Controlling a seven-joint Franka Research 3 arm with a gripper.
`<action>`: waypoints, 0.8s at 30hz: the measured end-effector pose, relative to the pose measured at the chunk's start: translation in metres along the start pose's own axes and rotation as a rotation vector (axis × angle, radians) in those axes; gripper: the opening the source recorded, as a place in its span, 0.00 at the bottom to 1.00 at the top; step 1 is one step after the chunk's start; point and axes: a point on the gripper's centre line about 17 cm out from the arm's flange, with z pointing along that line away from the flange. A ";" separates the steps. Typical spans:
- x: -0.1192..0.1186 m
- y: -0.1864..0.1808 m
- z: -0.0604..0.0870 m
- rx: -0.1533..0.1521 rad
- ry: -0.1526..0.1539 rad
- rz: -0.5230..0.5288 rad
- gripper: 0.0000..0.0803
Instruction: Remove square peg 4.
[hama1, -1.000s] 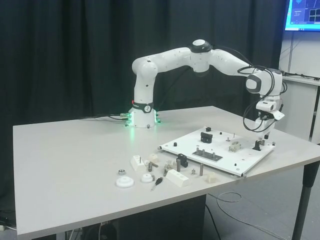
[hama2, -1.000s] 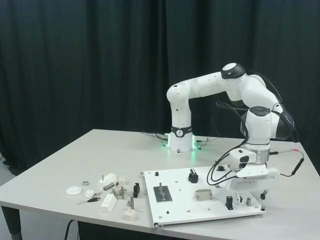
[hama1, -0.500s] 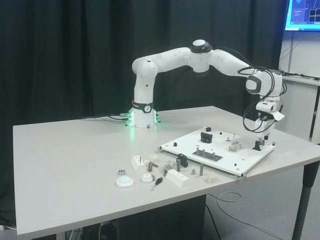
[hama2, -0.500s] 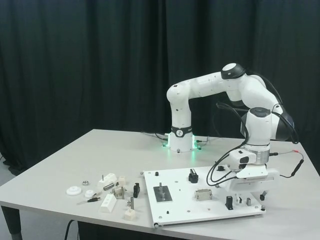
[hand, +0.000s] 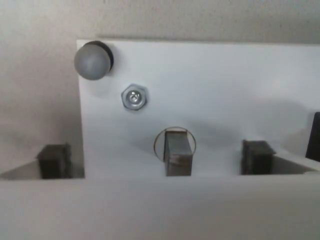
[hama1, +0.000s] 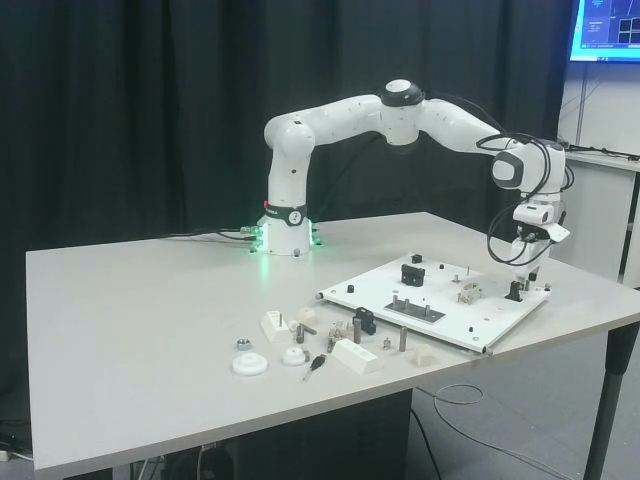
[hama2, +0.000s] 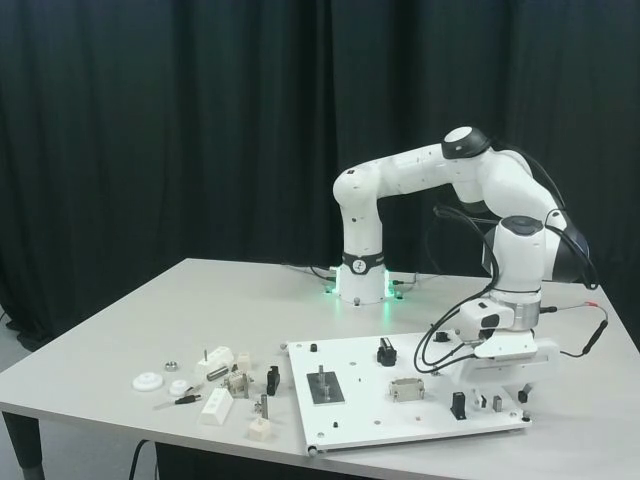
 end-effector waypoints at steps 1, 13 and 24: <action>0.000 0.000 0.000 -0.001 -0.001 -0.001 1.00; 0.000 0.003 0.004 -0.012 -0.008 -0.033 0.64; 0.001 0.010 0.005 -0.015 -0.014 -0.030 0.18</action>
